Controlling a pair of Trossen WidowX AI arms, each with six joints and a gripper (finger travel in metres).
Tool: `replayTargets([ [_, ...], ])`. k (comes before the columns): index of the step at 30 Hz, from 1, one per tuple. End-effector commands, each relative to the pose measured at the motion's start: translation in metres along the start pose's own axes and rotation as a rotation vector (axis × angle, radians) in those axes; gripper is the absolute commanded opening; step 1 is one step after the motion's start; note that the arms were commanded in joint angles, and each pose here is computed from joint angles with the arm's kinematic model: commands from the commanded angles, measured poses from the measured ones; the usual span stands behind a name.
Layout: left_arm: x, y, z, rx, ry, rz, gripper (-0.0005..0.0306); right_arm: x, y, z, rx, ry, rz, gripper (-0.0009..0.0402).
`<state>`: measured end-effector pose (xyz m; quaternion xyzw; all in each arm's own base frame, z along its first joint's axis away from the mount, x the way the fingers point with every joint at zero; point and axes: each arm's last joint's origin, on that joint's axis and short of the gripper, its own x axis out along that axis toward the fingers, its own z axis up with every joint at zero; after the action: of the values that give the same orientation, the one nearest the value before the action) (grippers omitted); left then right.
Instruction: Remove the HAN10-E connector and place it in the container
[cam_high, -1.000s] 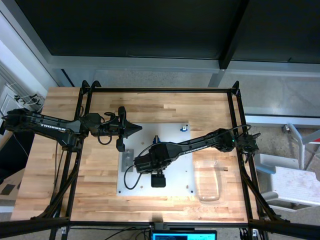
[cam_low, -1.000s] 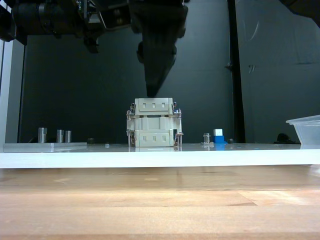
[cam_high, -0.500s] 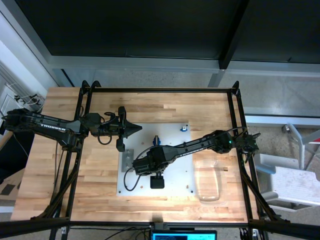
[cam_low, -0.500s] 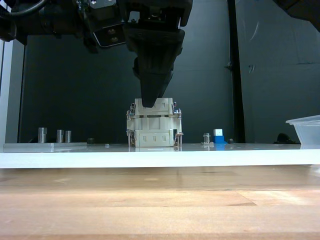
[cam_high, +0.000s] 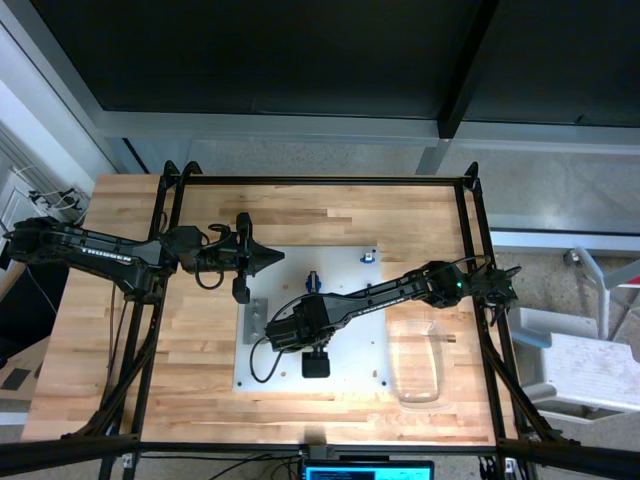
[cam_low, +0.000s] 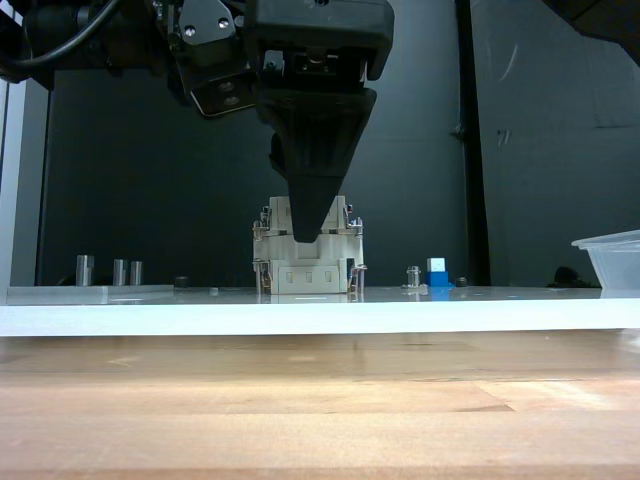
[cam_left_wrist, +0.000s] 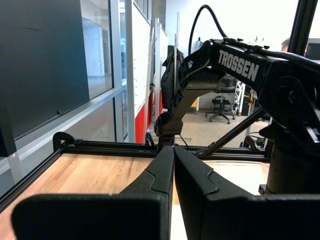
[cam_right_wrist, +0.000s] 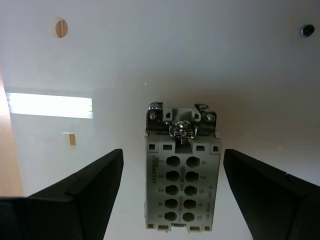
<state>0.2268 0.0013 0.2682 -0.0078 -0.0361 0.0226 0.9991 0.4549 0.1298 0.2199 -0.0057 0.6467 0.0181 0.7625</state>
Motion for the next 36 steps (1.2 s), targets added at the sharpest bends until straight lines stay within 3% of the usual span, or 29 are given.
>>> replayTargets([
  [1,0.000,0.000,0.000,0.000,0.002,0.000,0.0000,-0.003,0.000,0.000,-0.003,-0.006,0.001,0.0256],
  [9,0.000,0.000,0.000,0.000,0.003,0.000,0.0000,-0.004,0.000,0.000,-0.015,-0.013,0.003,0.0197],
  [25,0.000,0.000,-0.002,0.001,0.018,0.001,0.0000,-0.007,0.001,-0.001,-0.027,-0.017,0.008,0.0002],
  [36,0.000,0.000,-0.002,0.001,0.018,0.000,0.0000,-0.024,0.000,-0.004,-0.030,-0.040,0.013,0.0008],
])
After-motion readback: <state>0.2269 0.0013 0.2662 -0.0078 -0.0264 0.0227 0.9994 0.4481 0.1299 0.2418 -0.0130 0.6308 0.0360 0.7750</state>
